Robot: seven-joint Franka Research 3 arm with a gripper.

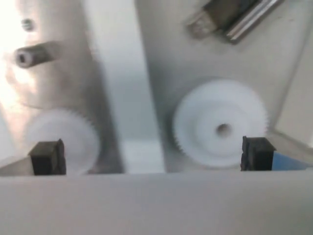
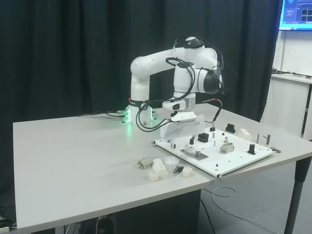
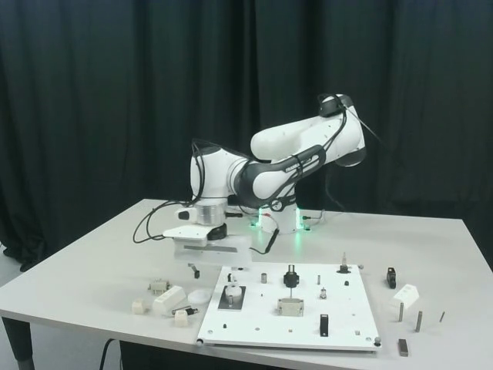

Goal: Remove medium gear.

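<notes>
Gripper (image 1: 151,156) first: its two black fingertips stand wide apart, nothing between them, hanging over the near-left edge of the flat white assembly board (image 3: 347,327). One fingertip (image 1: 47,157) overlaps a smaller white toothed plastic gear (image 1: 61,139); the other sits at the rim of the bigger white toothed gear (image 1: 221,125), which I judge to be the medium one. That gear looks off-centre, so shift across until its centre hole is midway, then descend and close evenly on the teeth.

No text, label, brand, number or sign can be read; the screen (image 2: 296,14) at the upper corner of the first room view shows markings too small to make out.
</notes>
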